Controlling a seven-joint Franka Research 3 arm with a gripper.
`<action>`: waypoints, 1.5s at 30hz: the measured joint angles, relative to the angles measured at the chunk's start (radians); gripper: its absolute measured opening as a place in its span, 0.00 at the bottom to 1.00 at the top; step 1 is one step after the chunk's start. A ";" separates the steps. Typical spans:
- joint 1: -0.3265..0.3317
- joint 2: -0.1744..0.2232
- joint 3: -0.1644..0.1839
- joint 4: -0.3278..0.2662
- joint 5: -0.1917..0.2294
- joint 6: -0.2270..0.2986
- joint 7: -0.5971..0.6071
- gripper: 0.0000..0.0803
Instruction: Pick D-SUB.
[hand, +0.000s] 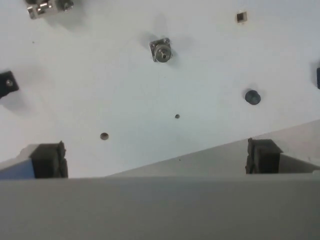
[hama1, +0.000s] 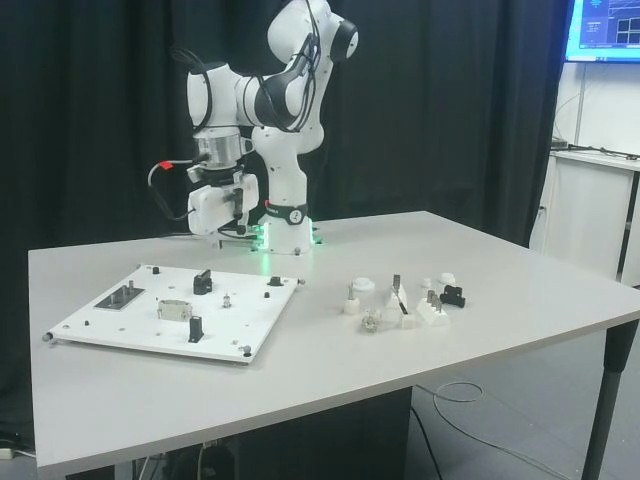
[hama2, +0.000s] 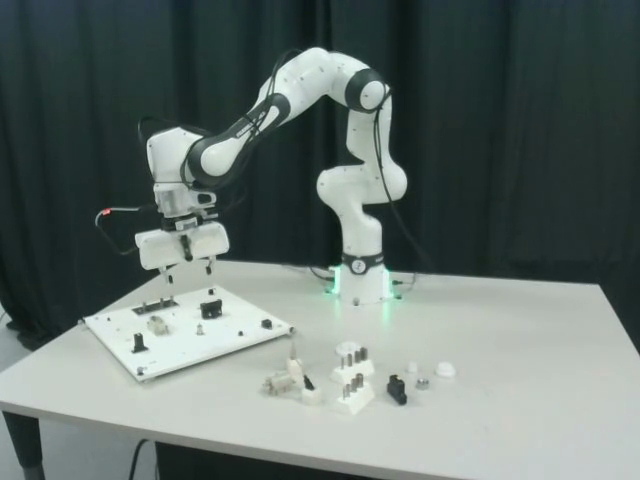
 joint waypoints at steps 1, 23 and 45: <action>0.001 0.000 0.000 0.001 0.000 -0.001 0.000 1.00; 0.125 -0.063 0.023 0.030 -0.123 -0.039 -0.081 1.00; 0.174 -0.122 0.163 0.031 -0.174 -0.034 -0.131 1.00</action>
